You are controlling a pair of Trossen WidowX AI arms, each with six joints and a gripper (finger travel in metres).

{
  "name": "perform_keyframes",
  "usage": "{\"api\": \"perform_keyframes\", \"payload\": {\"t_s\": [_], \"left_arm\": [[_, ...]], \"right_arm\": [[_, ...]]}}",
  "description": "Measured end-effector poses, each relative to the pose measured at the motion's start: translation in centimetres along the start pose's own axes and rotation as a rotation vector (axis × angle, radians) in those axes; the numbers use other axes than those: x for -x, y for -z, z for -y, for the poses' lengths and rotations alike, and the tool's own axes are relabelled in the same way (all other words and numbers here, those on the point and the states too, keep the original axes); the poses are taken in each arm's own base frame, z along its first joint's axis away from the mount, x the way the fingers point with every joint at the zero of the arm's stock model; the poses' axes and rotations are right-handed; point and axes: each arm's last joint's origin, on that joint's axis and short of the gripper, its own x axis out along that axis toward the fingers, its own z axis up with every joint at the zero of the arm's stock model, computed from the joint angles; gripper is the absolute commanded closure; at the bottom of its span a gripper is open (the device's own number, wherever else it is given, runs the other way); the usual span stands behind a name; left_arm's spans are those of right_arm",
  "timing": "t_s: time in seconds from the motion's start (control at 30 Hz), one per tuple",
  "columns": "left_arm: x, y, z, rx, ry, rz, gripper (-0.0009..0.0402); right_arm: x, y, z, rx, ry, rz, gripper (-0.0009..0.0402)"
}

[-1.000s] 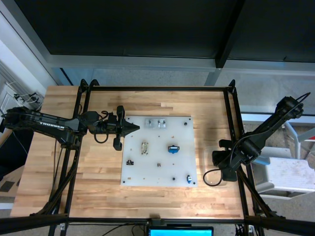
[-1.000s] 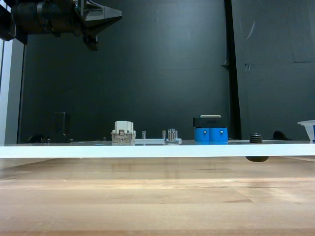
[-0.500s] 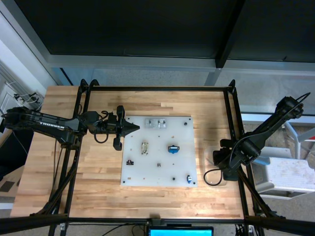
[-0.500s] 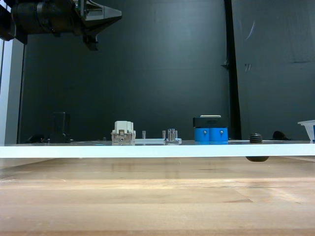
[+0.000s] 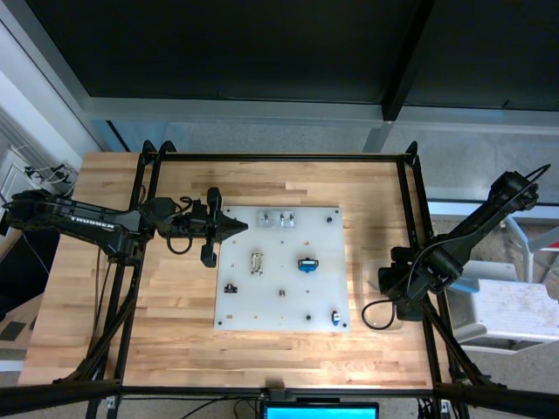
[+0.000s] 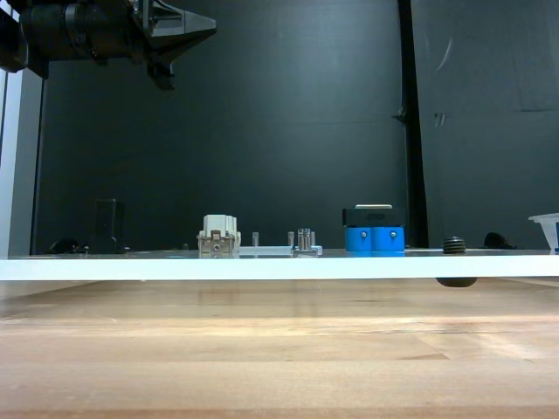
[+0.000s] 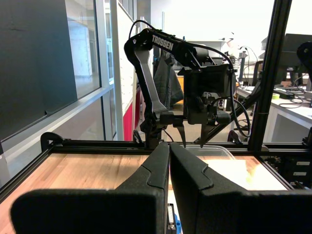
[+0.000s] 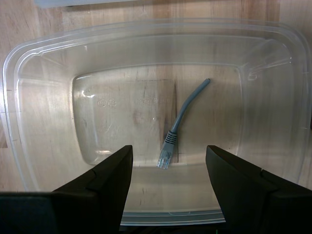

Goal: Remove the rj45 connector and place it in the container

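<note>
Lying flat on the floor of the clear tub (image 8: 44, 146), the plug (image 8: 167, 145) with its short grey-blue tail of cable is seen directly below the right gripper (image 7: 193, 142). The gripper's fingers (image 8: 109, 180) are spread wide, with nothing held between them.

Little has been altered over the past second. The right arm has been drawn back a touch, so that more of the tub's pale rim is shown beside it from above, and the plug is left where it rests. The delivery can therefore be judged complete, with only the arm's retreat outstanding.

The left gripper (image 5: 240, 227) is parked high over the far left corner of the white board (image 5: 262, 305), unmoved, its fingers pressed together. A blue block (image 5: 307, 264), a grey connector (image 5: 257, 264) and a small dark-and-blue fitting (image 5: 334, 317) at the board's near right corner are seen mounted on the board.

The board is laid on a butcher-block table (image 5: 175, 340) ringed by a black metal frame (image 5: 279, 158), and the tub is set on the wood just off the board's right side. A dark panel is hung behind the table. Beyond the frame, tall windows and cluttered workbenches are glimpsed.
</note>
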Motion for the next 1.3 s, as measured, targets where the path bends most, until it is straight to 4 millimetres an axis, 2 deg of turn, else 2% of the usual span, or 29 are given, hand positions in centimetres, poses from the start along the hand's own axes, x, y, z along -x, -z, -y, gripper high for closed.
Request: {"api": "perform_keyframes", "payload": {"t_s": [1.3], "left_arm": [[0.00,0.00,0.00,0.000,0.000,0.000,0.0392]], "right_arm": [[0.00,-0.05,-0.04,-0.002,-0.005,0.005,0.0187]]}}
